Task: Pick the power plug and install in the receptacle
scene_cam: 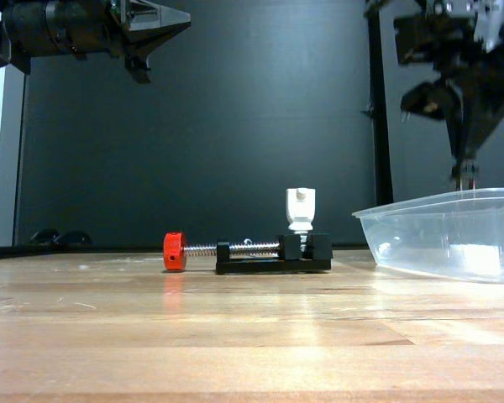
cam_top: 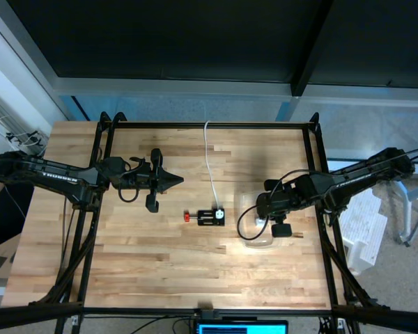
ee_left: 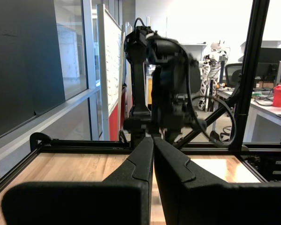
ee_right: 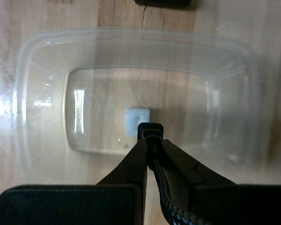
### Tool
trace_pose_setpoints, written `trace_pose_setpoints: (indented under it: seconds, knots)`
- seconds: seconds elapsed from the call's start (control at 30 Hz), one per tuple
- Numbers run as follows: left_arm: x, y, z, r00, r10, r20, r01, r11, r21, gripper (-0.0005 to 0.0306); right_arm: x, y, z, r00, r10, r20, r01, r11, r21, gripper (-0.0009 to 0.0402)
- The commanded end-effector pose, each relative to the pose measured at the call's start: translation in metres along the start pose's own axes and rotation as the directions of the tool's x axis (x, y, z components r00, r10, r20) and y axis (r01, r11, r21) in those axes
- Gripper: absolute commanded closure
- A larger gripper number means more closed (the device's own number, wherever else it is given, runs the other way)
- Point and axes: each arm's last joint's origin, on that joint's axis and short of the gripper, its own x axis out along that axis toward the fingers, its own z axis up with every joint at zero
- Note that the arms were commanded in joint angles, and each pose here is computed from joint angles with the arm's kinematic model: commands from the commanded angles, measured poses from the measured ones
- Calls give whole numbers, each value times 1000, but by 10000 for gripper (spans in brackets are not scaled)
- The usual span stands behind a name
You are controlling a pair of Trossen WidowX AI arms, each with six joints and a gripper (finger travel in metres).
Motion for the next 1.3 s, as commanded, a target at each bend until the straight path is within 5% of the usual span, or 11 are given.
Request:
trace_pose_setpoints:
  seconds: [0.03, 0.33, 1.3]
  knots:
    - [0, 0, 0, 1000, 0, 0, 0, 1000, 0, 300, -15, -2, 4, 1000, -23, -9, 23, 1000, -1, 393]
    - [0, 0, 0, 1000, 0, 0, 0, 1000, 0, 300, -27, -4, 17, 997, -33, -76, 33, 999, 5, 393]
    - [0, 0, 0, 1000, 0, 0, 0, 1000, 0, 300, 21, -15, 136, 995, -54, -86, 62, 994, 94, 393]
